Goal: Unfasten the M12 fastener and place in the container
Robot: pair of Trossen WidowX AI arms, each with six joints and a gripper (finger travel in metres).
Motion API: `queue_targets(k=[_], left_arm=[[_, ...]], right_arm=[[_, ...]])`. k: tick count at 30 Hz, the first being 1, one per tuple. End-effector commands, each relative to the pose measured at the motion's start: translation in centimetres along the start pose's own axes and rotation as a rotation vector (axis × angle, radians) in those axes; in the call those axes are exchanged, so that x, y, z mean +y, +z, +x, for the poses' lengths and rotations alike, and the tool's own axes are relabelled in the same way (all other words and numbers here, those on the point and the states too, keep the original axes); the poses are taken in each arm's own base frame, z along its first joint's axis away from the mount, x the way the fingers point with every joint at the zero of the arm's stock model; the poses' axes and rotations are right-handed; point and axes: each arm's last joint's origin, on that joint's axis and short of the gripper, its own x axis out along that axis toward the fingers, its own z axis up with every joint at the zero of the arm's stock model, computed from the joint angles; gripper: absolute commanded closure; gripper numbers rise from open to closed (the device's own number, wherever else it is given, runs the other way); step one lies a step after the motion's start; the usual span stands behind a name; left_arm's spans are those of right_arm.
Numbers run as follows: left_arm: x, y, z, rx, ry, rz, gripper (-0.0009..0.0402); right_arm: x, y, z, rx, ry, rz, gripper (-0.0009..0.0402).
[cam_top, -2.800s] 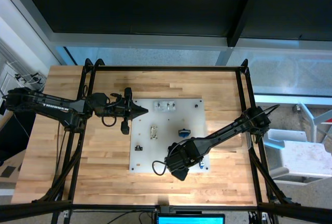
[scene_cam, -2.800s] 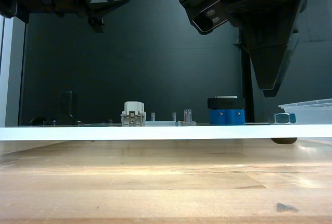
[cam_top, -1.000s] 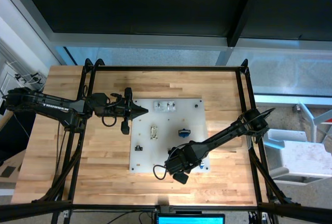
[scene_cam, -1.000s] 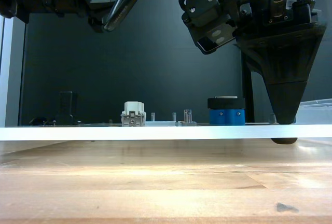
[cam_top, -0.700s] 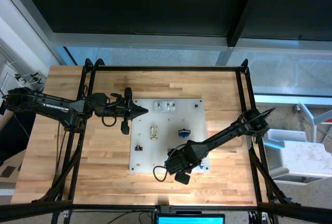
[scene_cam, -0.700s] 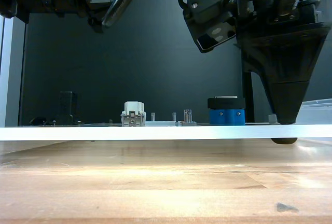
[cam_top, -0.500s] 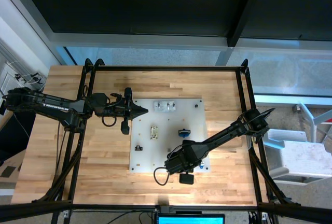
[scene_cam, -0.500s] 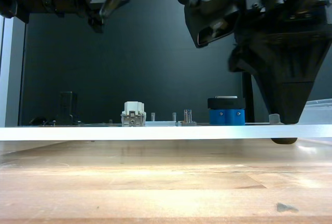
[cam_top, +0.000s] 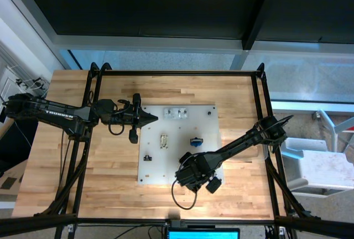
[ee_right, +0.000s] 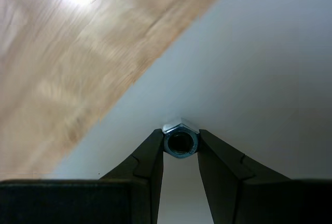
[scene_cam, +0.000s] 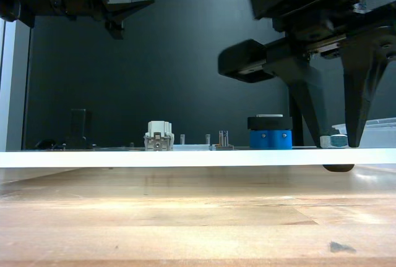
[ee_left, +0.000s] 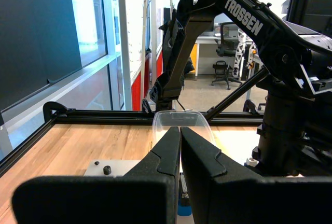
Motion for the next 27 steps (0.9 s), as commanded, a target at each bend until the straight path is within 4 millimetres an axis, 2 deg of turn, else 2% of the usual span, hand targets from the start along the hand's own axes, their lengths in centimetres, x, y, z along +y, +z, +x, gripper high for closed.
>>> queue_targets(k=[1,7,15,20,27], left_arm=[[0.00,0.00,0.01,0.000,0.000,0.000,0.0393],[0.00,0.00,0.01,0.000,0.000,0.000,0.0393],[0.00,0.00,0.01,0.000,0.000,0.000,0.0393],[0.01,0.00,0.01,0.000,0.000,0.000,0.0393],[0.01,0.00,0.01,0.000,0.000,0.000,0.0393]], right_arm=[[-0.03,0.07,-0.04,-0.006,-0.002,-0.140,0.0375],[-0.03,0.07,-0.04,-0.006,-0.003,-0.294,0.0375],[-0.03,0.07,-0.05,-0.007,-0.003,-0.297,0.0366],[0.03,-0.03,-0.05,0.003,0.003,-0.297,0.0329],[0.15,-0.21,-0.26,0.016,0.011,-0.288,0.0247]])
